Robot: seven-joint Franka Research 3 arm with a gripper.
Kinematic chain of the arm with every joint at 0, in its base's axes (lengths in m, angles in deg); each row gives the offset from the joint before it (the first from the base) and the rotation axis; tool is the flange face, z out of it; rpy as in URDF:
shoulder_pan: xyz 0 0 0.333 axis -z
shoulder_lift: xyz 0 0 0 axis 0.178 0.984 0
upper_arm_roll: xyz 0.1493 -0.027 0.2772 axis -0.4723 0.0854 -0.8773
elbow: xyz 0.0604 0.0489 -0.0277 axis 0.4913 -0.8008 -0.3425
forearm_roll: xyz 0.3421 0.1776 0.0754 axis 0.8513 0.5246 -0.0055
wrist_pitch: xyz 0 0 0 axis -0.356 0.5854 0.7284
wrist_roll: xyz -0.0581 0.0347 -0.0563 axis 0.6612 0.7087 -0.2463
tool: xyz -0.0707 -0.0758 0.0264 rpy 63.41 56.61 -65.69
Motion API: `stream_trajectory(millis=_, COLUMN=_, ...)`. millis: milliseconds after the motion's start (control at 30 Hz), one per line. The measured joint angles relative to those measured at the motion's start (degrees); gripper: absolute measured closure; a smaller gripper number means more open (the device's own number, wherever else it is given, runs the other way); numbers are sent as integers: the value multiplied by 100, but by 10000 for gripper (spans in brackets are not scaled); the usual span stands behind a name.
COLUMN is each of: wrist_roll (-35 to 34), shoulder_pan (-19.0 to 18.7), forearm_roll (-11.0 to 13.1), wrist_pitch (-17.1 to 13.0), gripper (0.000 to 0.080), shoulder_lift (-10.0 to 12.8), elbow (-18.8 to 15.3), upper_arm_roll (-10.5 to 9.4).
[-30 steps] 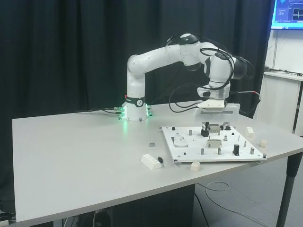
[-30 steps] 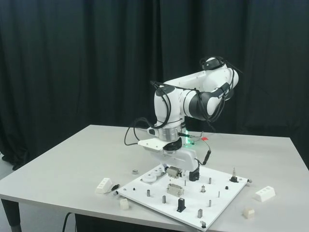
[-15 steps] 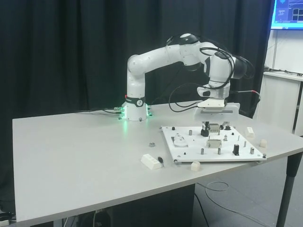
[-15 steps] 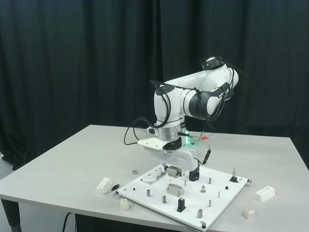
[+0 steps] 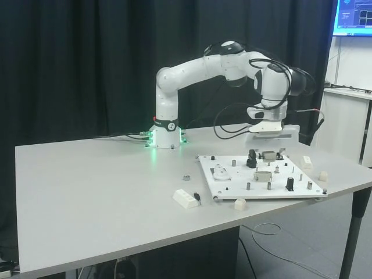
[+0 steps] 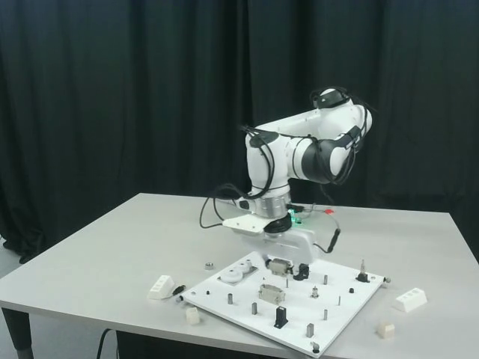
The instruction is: Place waterproof.
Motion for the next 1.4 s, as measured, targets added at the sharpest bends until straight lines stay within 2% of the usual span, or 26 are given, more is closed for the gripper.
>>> stream_trajectory(millis=367, wrist_roll=-502, shoulder_pan=-194, forearm_roll=286, wrist_pitch=1, gripper=182, shoulder_lift=96, elbow=343, upper_arm_roll=-165)
stream_trajectory(millis=633, wrist_roll=-1133, shoulder_pan=-298, forearm_roll=351, wrist_pitch=-31, gripper=182, shoulder_lift=134, elbow=843, upper_arm_roll=-308)
stream_trajectory(millis=767, wrist_roll=-1362, shoulder_pan=-311, forearm_roll=351, wrist_pitch=-158, gripper=182, shoulder_lift=134, elbow=1164, upper_arm_roll=-423)
stream_trajectory(millis=1067, wrist_roll=-1704, shoulder_pan=-310, forearm_roll=325, wrist_pitch=-709, gripper=182, shoulder_lift=132, elbow=1739, upper_arm_roll=-846)
stream_trajectory(millis=1400, wrist_roll=-1774, shoulder_pan=-311, forearm_roll=145, wrist_pitch=-1012, gripper=182, shoulder_lift=127, elbow=2069, upper_arm_roll=-1370)
